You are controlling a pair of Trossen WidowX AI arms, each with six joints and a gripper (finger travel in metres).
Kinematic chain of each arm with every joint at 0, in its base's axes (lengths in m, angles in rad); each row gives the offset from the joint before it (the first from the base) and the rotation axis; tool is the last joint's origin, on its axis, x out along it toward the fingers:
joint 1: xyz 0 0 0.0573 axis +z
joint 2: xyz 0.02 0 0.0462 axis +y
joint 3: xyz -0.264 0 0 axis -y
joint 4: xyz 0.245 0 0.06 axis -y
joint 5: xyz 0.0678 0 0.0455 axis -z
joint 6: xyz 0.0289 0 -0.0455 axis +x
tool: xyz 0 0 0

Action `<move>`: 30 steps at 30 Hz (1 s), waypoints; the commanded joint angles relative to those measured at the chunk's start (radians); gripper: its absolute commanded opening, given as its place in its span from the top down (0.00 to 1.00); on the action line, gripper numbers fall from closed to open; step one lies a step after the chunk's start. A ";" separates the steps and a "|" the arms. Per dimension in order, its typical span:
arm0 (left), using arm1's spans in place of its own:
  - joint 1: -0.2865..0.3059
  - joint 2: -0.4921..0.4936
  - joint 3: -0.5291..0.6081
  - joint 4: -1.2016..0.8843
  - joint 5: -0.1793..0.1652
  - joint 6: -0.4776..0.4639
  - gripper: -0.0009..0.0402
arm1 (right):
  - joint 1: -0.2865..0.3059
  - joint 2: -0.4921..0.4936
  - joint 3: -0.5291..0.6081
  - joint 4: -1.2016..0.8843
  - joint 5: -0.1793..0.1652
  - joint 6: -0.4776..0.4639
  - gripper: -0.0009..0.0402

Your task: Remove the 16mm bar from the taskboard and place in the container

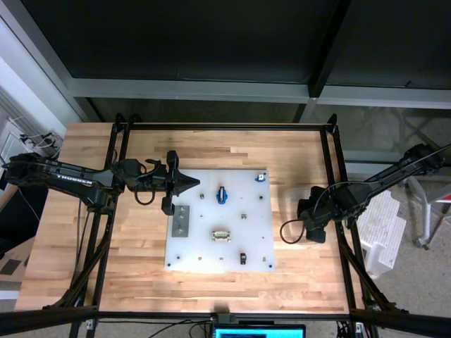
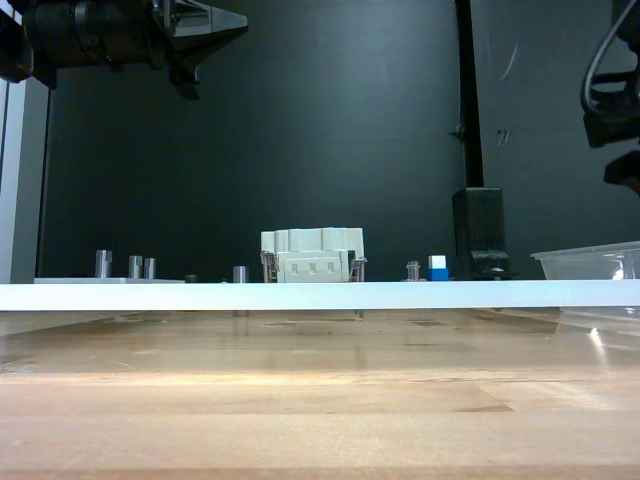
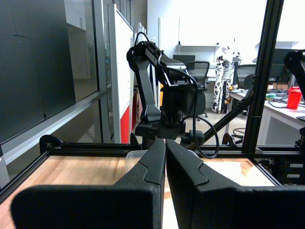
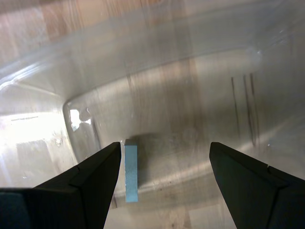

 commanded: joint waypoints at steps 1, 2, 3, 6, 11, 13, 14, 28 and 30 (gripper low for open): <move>0.000 0.000 0.000 0.000 0.000 0.000 0.98 | -0.021 -0.007 0.054 -0.014 0.011 -0.038 0.37; 0.000 0.000 0.000 0.000 0.000 0.000 0.98 | -0.032 -0.010 0.076 -0.014 0.032 -0.054 0.38; 0.000 0.000 0.000 0.000 0.000 0.000 0.98 | -0.045 -0.014 0.102 -0.013 0.056 -0.071 0.39; 0.000 0.000 0.000 0.000 0.000 0.000 0.98 | -0.085 -0.024 0.175 0.006 0.119 -0.164 0.43; 0.000 0.000 0.000 0.000 0.000 0.000 0.98 | -0.169 -0.056 0.210 0.164 0.145 -0.322 0.51; 0.000 0.000 0.000 0.000 0.000 0.000 0.98 | -0.208 -0.067 0.202 0.257 0.126 -0.383 0.54; 0.000 0.000 0.000 0.000 0.000 0.000 0.98 | -0.228 -0.070 0.198 0.306 0.106 -0.419 0.56; 0.000 0.000 0.000 0.000 0.000 0.000 0.98 | -0.417 -0.072 0.119 0.955 -0.065 -0.640 0.78; 0.000 0.000 0.000 0.000 0.000 0.000 0.98 | -0.440 -0.072 0.094 1.024 -0.072 -0.647 0.81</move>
